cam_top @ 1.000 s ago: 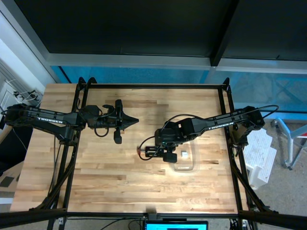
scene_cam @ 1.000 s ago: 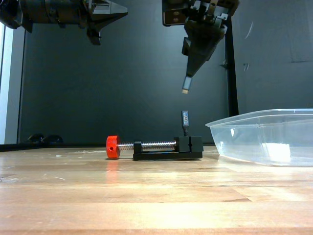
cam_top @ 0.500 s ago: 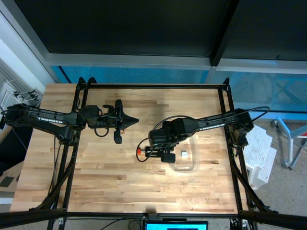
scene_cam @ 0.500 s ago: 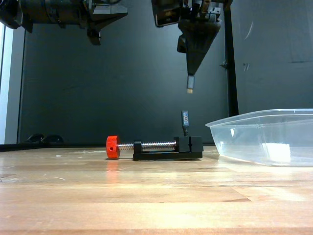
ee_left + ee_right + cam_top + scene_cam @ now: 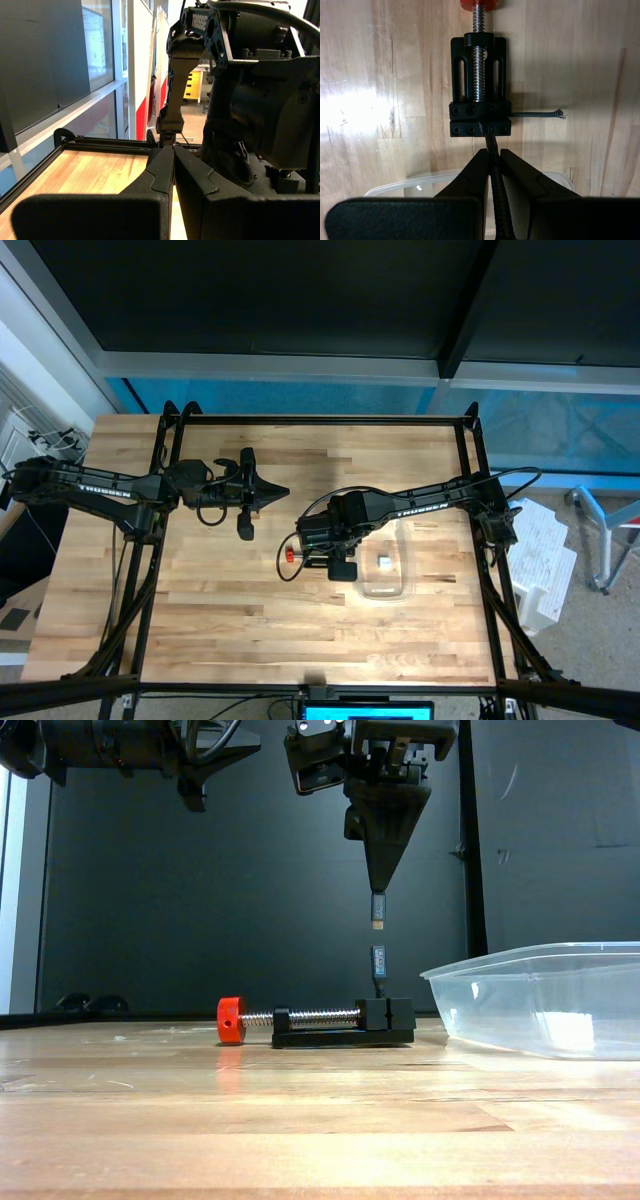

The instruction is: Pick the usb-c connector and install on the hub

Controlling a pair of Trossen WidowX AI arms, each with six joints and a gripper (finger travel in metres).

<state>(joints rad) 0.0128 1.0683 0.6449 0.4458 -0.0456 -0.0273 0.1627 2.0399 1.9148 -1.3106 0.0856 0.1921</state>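
Right claw pinching usb-c connector just above hub; left claw closed, empty, raised at left

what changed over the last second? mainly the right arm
The right gripper, shut on the usb-c connector, straightened from tilted to vertical and came down a little. The connector now hangs just above the upright stem of the hub, with a gap between them. Unchanged: hub, plastic tray, and the left gripper, parked high and shut.
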